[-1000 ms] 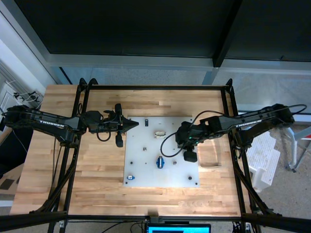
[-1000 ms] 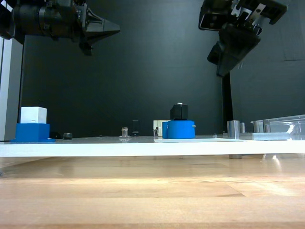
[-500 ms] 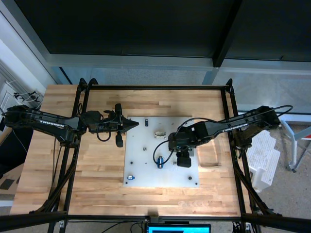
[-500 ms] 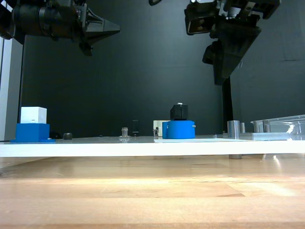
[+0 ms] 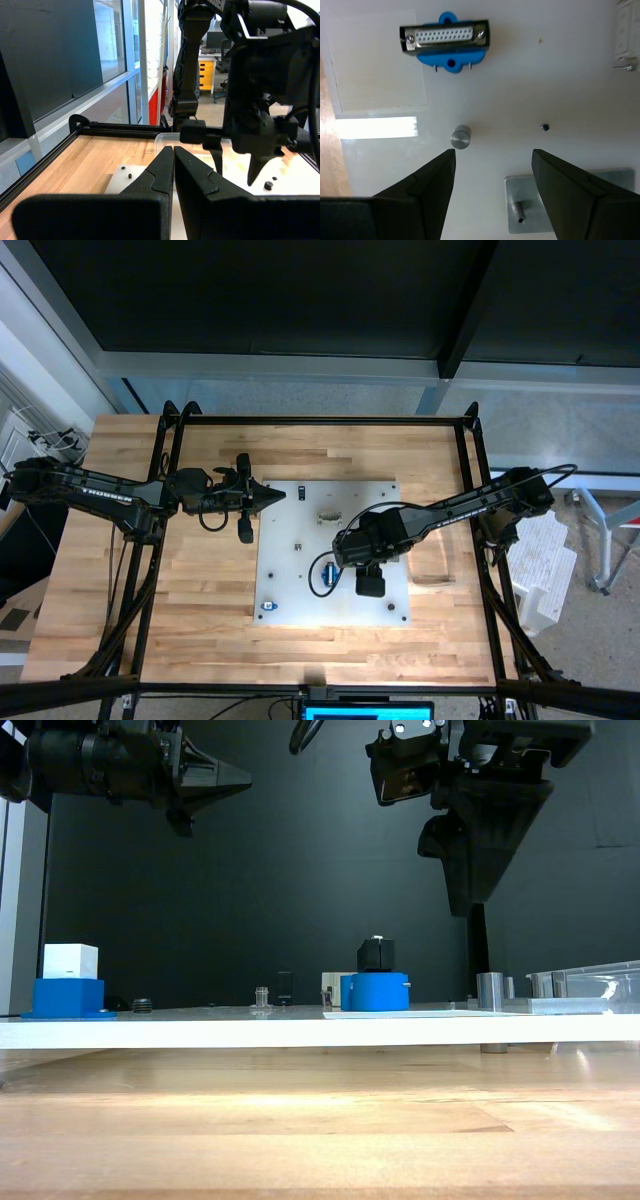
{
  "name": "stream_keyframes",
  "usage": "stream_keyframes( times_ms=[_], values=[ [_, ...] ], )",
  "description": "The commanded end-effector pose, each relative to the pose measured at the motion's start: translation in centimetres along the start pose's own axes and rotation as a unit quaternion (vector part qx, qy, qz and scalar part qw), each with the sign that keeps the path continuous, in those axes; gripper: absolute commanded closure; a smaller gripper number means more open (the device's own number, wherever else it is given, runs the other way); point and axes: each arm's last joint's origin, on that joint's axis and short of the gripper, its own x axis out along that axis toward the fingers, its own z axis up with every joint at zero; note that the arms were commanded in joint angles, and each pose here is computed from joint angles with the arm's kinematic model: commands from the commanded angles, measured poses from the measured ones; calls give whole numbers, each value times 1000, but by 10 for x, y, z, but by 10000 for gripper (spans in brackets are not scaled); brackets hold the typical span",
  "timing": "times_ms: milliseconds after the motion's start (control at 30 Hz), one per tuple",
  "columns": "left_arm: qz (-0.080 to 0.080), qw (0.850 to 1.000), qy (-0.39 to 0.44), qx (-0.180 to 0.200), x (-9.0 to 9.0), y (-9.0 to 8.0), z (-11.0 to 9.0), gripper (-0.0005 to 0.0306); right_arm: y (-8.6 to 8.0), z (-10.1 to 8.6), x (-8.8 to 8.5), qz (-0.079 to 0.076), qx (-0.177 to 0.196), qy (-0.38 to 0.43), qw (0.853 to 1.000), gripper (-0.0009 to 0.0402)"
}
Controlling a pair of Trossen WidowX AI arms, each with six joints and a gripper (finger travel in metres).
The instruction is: Remove the 16mm cylinder and place in the container
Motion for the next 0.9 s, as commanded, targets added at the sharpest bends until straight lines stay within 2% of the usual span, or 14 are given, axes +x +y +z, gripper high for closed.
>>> stream_keyframes(
  times_ms=[33, 133, 467, 567, 733, 767, 900],
  values=[
    [0, 1000, 0, 0, 0, 0, 0, 300, 5, -2, 2, -1, -3, 2, 1000, 172],
    [0, 1000, 0, 0, 0, 0, 0, 300, 9, -4, 2, -11, -8, -2, 1000, 174],
    [0, 1000, 0, 0, 0, 0, 0, 300, 18, -5, 1, -14, -9, -17, 1000, 174],
    [0, 1000, 0, 0, 0, 0, 0, 300, 22, -5, 8, -16, -15, -9, 1000, 174],
    [0, 1000, 0, 0, 0, 0, 0, 300, 28, -4, 20, -15, -21, 5, 1000, 174],
    [0, 1000, 0, 0, 0, 0, 0, 300, 30, -4, 23, -9, -22, 8, 1000, 174],
    [0, 1000, 0, 0, 0, 0, 0, 300, 33, -3, 23, -4, -18, 0, 1000, 174]
  ],
)
